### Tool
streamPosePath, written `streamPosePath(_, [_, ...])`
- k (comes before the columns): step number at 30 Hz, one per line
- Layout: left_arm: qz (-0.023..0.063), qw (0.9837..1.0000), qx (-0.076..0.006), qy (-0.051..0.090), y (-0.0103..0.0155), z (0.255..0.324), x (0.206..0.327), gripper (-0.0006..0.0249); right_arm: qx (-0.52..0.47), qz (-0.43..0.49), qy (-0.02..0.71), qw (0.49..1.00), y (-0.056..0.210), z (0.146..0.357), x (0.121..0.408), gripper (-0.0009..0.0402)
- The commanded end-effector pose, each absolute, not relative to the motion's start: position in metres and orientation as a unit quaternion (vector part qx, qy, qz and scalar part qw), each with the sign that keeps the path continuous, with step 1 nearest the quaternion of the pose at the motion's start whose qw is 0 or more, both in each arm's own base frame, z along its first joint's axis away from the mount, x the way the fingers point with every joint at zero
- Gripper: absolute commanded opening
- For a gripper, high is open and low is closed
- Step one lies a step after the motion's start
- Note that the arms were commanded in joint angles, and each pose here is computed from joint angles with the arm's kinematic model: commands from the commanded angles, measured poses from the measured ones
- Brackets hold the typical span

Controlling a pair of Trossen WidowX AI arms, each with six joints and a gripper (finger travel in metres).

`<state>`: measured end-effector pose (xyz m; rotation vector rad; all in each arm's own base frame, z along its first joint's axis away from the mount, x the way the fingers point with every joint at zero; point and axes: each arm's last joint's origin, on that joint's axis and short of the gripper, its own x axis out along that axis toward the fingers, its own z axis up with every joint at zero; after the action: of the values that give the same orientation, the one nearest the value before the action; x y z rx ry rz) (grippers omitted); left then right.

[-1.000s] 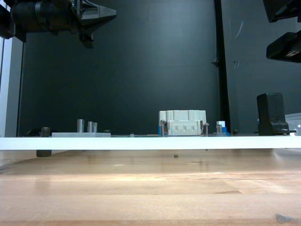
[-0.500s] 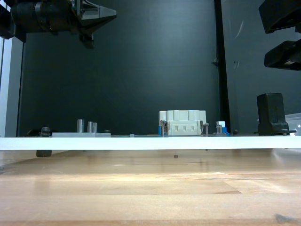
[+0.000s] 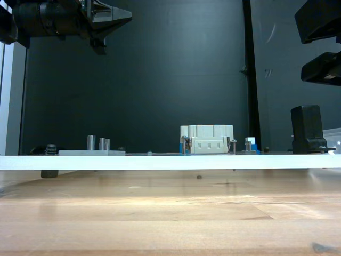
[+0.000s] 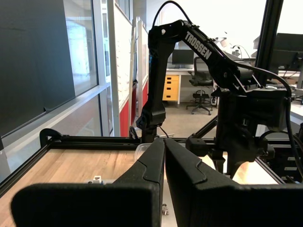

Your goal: Pick the 16mm bar and place in it's hole on the taskboard

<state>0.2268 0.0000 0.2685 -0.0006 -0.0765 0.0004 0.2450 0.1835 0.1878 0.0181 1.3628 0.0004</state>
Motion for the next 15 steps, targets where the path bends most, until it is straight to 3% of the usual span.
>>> streamPosePath(1, [0.0002, 0.9993, -0.0001, -0.038, 0.0, 0.2686, 0.2268, 0.0, 0.009, 0.0, 0.633, 0.774, 0.1827, 0.1821, 0.2434, 0.0004])
streamPosePath(15, [0.0004, 0.9993, -0.0003, -0.039, 0.0001, 0.2687, 0.2268, 0.0, 0.006, -0.002, 0.636, 0.771, 0.1809, 0.1774, 0.2413, 0.0004])
